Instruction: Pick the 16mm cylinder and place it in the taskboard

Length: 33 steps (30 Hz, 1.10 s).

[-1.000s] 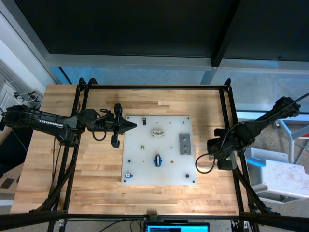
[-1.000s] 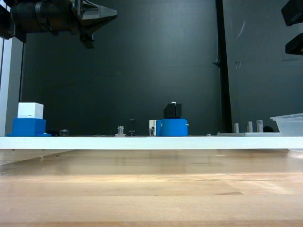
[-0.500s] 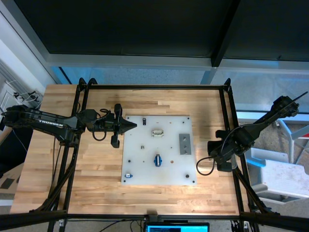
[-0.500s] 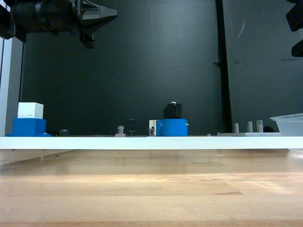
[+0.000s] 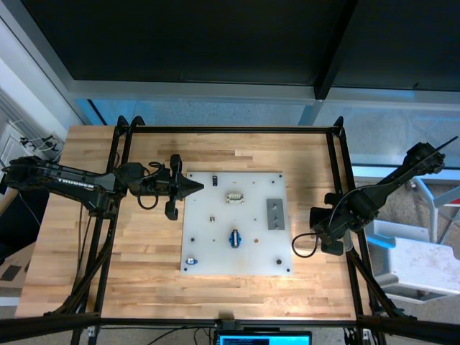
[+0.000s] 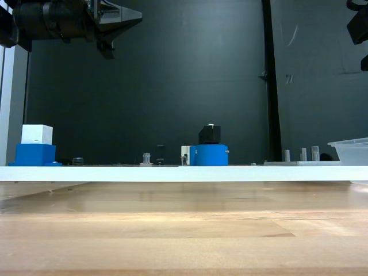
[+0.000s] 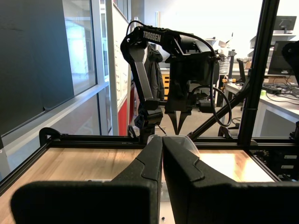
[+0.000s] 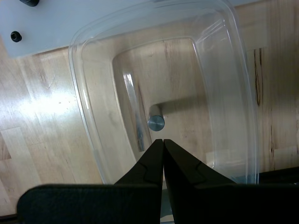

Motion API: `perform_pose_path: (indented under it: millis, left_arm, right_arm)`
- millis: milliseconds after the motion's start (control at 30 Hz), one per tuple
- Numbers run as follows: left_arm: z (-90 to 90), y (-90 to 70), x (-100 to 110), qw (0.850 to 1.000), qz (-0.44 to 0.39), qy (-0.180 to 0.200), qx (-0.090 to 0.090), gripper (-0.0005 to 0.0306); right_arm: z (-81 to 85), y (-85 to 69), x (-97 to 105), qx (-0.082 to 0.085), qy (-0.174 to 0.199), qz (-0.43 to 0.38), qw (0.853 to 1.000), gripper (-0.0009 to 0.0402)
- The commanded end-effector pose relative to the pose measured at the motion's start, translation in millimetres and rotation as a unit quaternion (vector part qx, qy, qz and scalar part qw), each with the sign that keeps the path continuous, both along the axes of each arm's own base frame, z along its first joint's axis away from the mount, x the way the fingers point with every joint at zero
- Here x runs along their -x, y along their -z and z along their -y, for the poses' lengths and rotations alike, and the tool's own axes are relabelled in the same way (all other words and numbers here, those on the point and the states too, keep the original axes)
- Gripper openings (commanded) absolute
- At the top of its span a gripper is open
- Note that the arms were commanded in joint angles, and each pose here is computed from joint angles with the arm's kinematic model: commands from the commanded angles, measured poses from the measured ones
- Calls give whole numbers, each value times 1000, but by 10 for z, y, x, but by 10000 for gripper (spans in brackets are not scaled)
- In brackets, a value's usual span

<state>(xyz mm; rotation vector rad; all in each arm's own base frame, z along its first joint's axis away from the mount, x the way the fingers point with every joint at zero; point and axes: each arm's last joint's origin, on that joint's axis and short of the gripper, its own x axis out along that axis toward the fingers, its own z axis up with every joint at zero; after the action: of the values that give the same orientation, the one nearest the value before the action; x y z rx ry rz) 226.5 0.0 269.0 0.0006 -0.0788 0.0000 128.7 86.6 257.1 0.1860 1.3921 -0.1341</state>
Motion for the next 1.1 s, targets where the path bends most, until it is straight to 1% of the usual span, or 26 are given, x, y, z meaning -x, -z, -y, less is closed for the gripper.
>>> perform_pose_path:
  millis: [33,167,367,500,633,700,767,967,1100]
  left_arm:
    - [0,1,-1,1000,0,0,0,0]
    - [0,1,-1,1000,0,0,0,0]
    - [0,1,-1,1000,0,0,0,0]
    - [0,1,-1,1000,0,0,0,0]
    - [0,1,-1,1000,0,0,0,0]
    - [-1,1,-1,1000,0,0,0,0]
    - [0,1,-1,1000,0,0,0,0]
    - [0,1,-1,1000,0,0,0,0]
    - [0,1,-1,1000,0,0,0,0]
  right_arm:
    - [-5,7,-6,0,10,-2,1000,1]
    - [-10,22,-13,3,30,-9,999,23]
    - [-29,59,-40,7,57,-23,998,92]
    - [-31,63,-43,4,85,-23,996,139]
    - [-28,63,-44,3,119,-21,993,174]
    - [-25,63,-46,5,139,-16,990,185]
    - [-27,67,-51,5,152,-17,988,192]
    - [-54,110,-89,14,154,-25,988,197]
    - [-60,123,-97,14,160,-27,987,197]
